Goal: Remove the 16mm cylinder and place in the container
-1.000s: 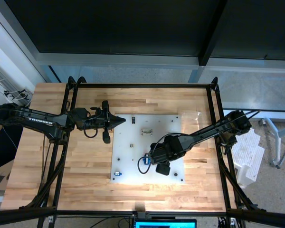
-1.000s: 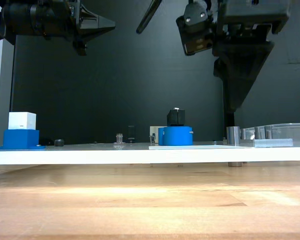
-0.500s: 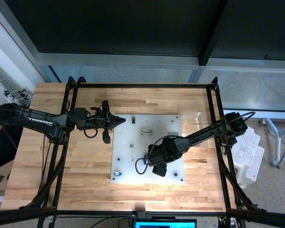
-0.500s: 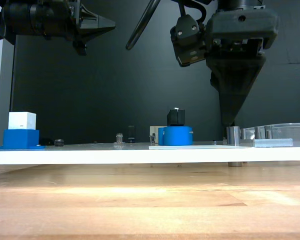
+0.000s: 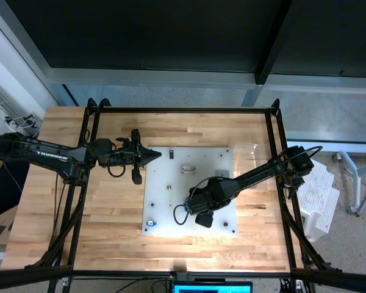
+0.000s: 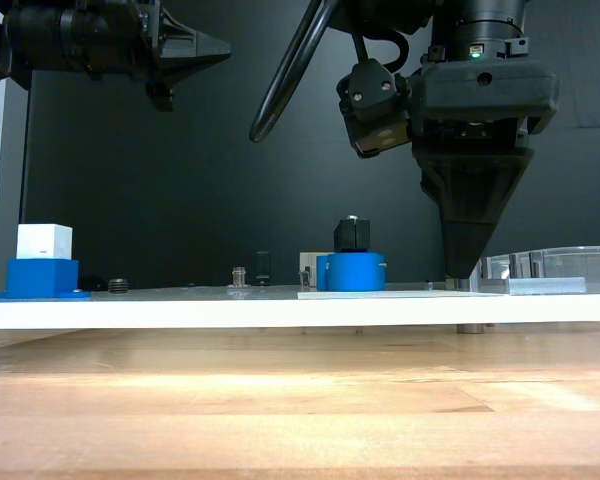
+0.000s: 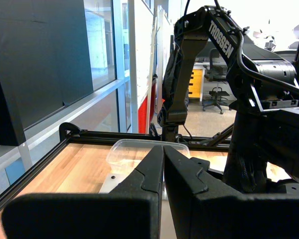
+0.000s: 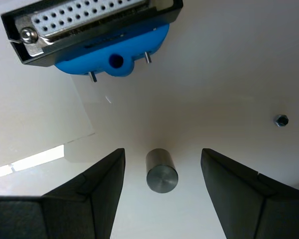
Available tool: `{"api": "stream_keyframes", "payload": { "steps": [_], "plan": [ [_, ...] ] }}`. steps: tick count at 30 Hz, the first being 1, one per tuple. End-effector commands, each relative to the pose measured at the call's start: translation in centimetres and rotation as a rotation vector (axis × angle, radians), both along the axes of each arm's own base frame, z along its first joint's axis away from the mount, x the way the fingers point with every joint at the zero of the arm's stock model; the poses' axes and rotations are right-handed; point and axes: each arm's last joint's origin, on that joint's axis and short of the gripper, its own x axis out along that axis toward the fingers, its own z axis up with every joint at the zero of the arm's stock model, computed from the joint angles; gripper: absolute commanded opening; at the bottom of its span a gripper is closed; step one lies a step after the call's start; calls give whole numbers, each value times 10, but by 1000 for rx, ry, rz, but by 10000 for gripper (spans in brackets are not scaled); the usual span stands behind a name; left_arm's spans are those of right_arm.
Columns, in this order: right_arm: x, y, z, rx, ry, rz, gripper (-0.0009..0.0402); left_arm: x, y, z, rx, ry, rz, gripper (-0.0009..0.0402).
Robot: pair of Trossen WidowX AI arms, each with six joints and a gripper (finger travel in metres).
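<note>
Wood bench [image 5: 110, 232] inside a black frame, white task board [image 5: 161, 210] in the middle; left tool [image 5: 152, 155] parked high by the board's far-left corner, jaws pressed together, holding nothing.

Right tool [image 8: 162, 164] is down at the board, on its near side; jaws wide apart and empty, one finger on each side of the 16mm cylinder [image 8: 162, 172], a clear gap on both sides, no contact. The cylinder is upright, seated in the board, roughly centred between the fingers. Blue connector fitting [image 8: 114, 55] sits near, just beyond the peg. Container [image 5: 247, 148] is on the bench just off the board's far-right corner, well apart from the peg.

Step as I read it: close and pull; nothing lifted yet.

Risks:
- one finger lands first; the peg cocks and binds in its hole
- pull not straight up; same jam, or the board lifts with it
- smooth metal, shallow bite; the peg slips out on the carry to the tub
- any drift forward; fingers clip the blue fitting
- light clear tub; a low approach nudges it, or the peg bounces out on a high release
</note>
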Motion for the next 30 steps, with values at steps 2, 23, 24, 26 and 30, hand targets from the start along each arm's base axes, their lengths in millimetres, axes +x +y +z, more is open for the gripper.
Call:
{"api": "stream_keyframes", "payload": {
  "steps": [2,23,24,26,30],
  "plan": [
    [0,0,-1,-2,1,4,166,0,0,0,0,0,0,0],
    [-6,-4,26,13,-50,12,5,0,0,0,0,0,0,0],
    [-8,-6,31,14,-53,11,6,0,0,0,0,0,0,0],
    [-11,-9,40,13,-55,14,8,0,0,0,0,0,0,0],
    [-18,-17,56,13,-71,18,9,0,0,0,0,0,0,0]
  ]
}}
